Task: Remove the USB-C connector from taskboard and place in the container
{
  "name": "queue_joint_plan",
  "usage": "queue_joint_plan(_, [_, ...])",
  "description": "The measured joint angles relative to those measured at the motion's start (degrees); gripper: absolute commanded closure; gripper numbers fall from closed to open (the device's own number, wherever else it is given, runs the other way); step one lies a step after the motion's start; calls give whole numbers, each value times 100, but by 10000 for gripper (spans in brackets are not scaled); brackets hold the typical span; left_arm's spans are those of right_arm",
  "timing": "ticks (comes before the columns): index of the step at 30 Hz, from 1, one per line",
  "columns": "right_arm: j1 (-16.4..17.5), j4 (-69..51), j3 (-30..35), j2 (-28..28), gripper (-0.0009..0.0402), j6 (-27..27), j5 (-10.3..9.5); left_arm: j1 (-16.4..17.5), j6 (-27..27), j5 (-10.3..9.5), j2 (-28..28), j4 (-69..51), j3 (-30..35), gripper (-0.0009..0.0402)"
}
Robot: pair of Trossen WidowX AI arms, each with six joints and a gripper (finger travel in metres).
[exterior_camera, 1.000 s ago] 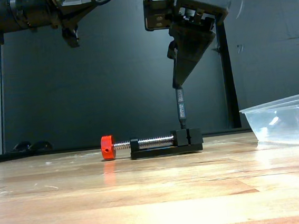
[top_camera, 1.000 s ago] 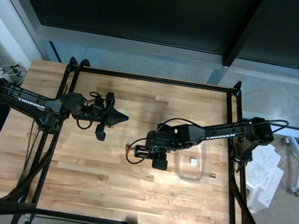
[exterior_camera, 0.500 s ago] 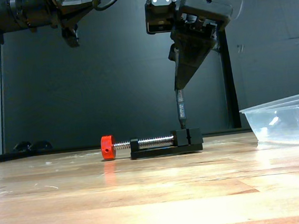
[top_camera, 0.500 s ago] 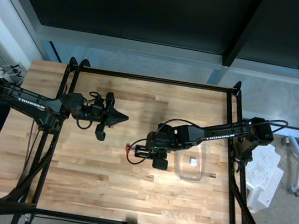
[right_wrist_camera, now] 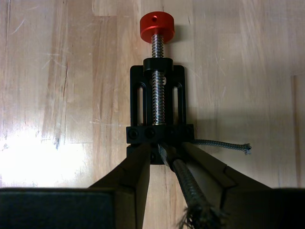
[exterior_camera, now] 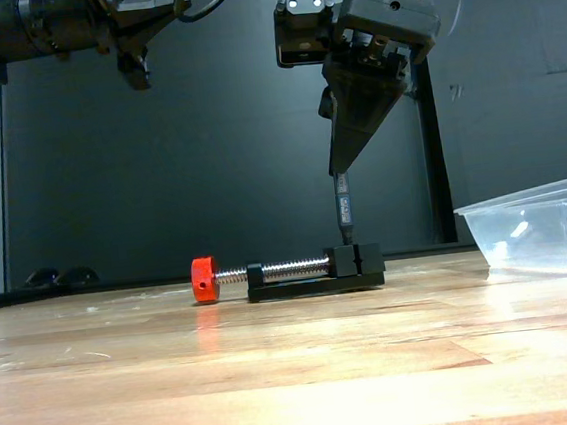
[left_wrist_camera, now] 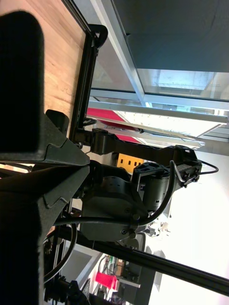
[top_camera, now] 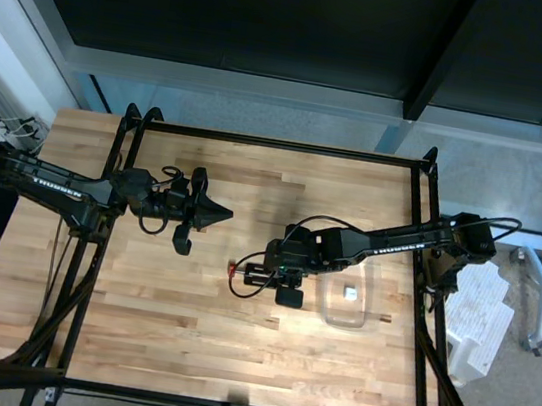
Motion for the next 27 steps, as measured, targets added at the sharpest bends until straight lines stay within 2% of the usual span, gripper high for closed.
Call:
queue_joint_plan(15, [-7,33,-2,0,393,0,0,0,-2,0,0,0,0,393])
queue_joint_plan(27, [-20,26,7,-13,393,-33,-2,0,-2,0,0,0,-2,393])
